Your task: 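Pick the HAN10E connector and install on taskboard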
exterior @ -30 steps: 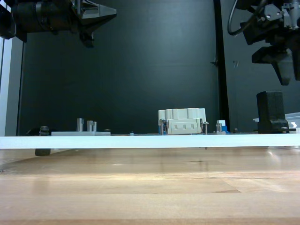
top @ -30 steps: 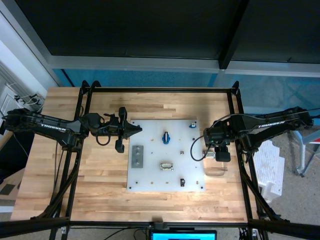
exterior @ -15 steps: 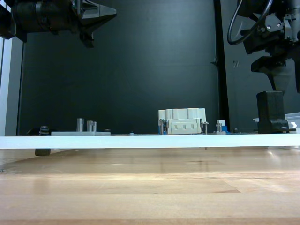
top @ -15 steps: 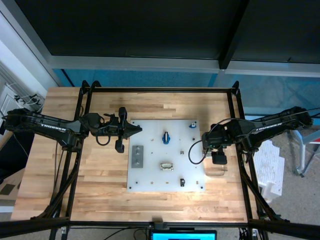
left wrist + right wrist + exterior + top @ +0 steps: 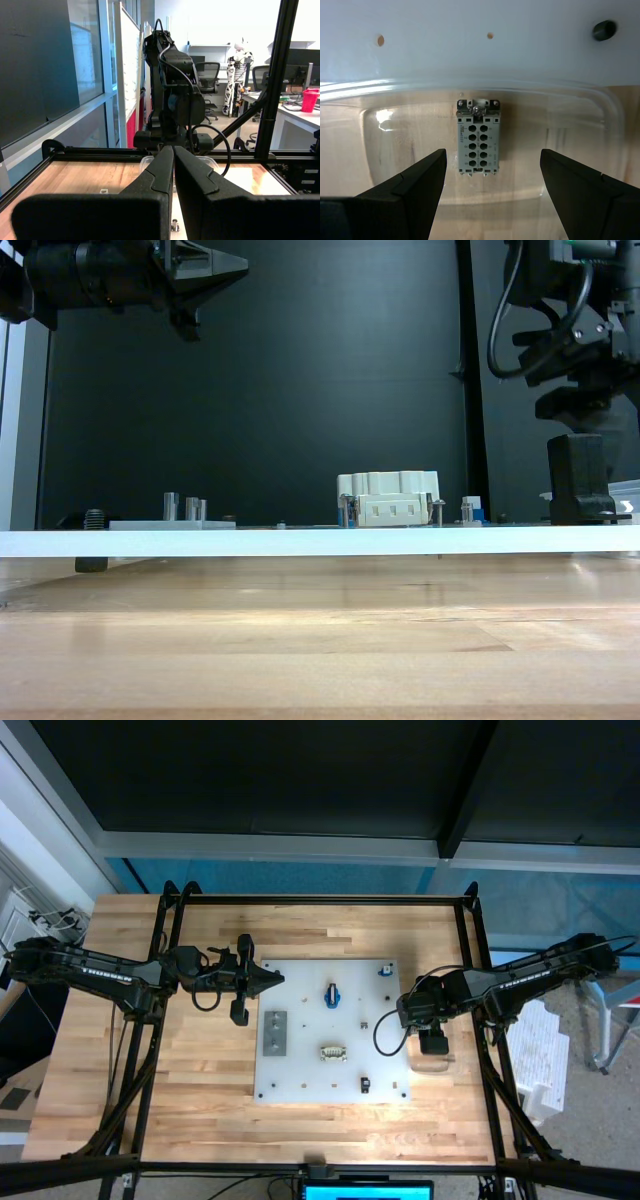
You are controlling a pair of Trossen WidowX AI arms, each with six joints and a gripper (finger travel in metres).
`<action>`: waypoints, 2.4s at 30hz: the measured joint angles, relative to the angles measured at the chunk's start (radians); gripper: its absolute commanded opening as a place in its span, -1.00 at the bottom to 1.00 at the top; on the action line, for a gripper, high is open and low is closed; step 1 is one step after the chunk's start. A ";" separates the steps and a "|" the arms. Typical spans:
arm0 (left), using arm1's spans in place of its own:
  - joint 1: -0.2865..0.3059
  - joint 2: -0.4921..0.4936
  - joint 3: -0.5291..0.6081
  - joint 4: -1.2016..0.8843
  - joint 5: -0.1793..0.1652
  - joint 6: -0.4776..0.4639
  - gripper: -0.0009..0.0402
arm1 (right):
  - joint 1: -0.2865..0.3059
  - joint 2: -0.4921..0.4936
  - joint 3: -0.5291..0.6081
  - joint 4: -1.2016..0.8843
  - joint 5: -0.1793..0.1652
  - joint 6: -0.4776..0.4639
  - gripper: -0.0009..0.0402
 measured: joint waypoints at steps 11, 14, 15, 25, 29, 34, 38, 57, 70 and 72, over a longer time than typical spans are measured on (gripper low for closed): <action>0.000 0.000 0.000 0.000 0.000 0.000 -0.95 | 0.014 0.000 -0.095 0.102 -0.005 0.005 0.31; 0.000 0.000 0.000 0.000 0.000 0.000 -0.95 | 0.018 0.000 -0.108 0.113 -0.004 0.009 0.31; 0.000 0.000 0.000 0.000 0.000 0.000 -0.95 | 0.020 0.000 -0.109 0.114 -0.004 0.010 0.31; 0.000 0.000 0.000 0.000 0.000 0.000 -0.95 | 0.025 0.074 -0.111 0.180 -0.003 0.027 0.31; 0.000 0.000 0.000 0.000 0.000 0.000 -0.95 | 0.027 0.089 -0.123 0.202 -0.003 0.024 0.31; 0.000 0.000 0.000 0.000 0.000 0.000 -0.95 | 0.027 0.092 -0.134 0.204 -0.003 0.024 0.31; 0.000 0.000 0.000 0.000 0.000 0.000 -0.95 | 0.027 0.092 -0.141 0.206 -0.003 0.024 0.29; 0.000 0.000 0.000 0.000 0.000 0.000 -0.95 | 0.027 0.091 -0.142 0.206 -0.004 0.024 -0.34; 0.000 0.000 0.000 0.000 0.000 0.000 -0.95 | 0.027 0.087 -0.136 0.201 -0.004 0.024 -0.50; 0.000 0.000 0.000 0.000 0.000 0.000 -0.95 | 0.027 0.079 -0.125 0.188 -0.004 0.024 -0.50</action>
